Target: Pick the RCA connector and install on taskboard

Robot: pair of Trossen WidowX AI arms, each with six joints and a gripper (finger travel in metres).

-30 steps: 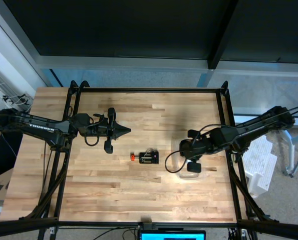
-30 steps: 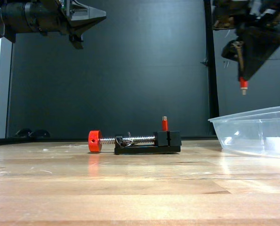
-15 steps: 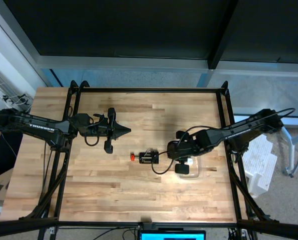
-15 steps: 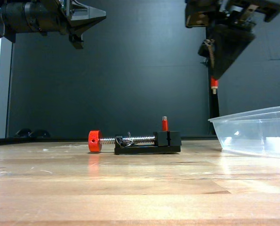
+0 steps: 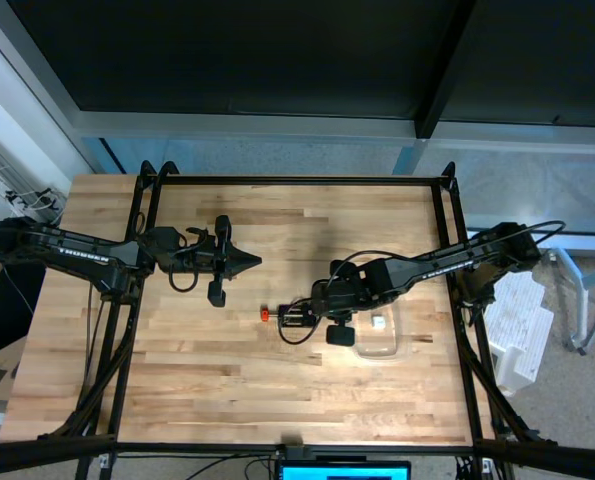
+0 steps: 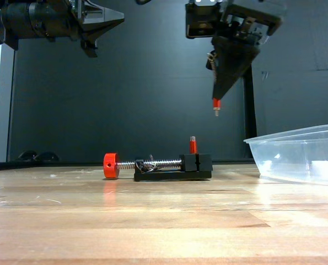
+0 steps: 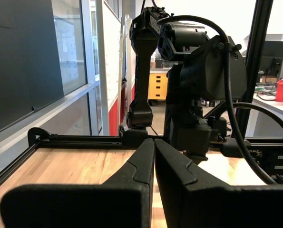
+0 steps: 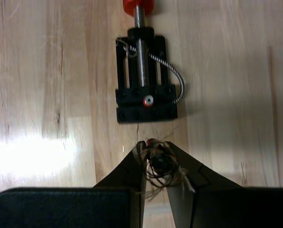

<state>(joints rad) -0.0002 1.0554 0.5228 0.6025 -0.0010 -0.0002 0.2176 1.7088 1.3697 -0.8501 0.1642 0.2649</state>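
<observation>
The taskboard is a small black block lying on the wooden table, with a red knob on a silvery screw at one end and a red socket standing up from it. My right gripper hangs above and just right of the block, shut on the RCA connector, whose red tip points down. Coiled wire bunches at the fingertips. My left gripper is shut and empty, held high at the left.
A clear plastic tray sits on the table right of the taskboard, with a small white piece inside. A black frame runs along the table's edges.
My right gripper has carried the RCA connector leftward, from over the clear tray to above the taskboard's right end. The left arm has stayed still.
</observation>
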